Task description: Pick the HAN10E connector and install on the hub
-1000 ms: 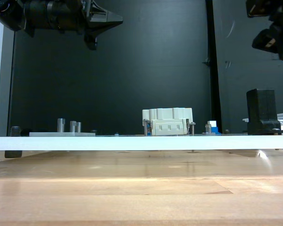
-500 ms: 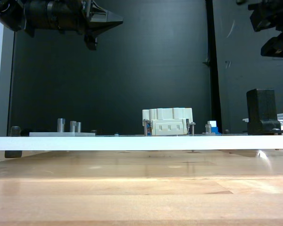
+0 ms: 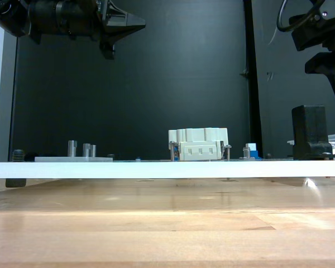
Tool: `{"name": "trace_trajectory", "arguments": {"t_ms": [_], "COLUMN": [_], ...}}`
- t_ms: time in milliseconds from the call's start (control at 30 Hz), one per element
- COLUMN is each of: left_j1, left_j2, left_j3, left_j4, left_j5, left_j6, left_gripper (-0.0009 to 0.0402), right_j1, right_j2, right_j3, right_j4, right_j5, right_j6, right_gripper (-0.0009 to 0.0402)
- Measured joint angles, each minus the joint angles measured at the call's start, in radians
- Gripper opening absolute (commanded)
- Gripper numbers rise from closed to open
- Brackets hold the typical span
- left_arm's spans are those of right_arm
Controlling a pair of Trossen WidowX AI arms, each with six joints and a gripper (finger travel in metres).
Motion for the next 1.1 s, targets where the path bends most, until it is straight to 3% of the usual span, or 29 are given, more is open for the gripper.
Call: {"name": "trace_trajectory", "arguments": {"t_ms": [1100], "left_j1": [0.0], "left_j2": [0.0], "left_j3": [0.0], "left_j4": [0.0], "left_j5": [0.0], "left_j6": [0.0], "left_gripper": [0.0], "right_j1": [0.025], "right_j2": [0.045], "right_j3": [-0.255], "right_j4": [0.301], "right_j5": [-0.004], "right_j6": [0.02], "right_gripper": [0.0256]}}
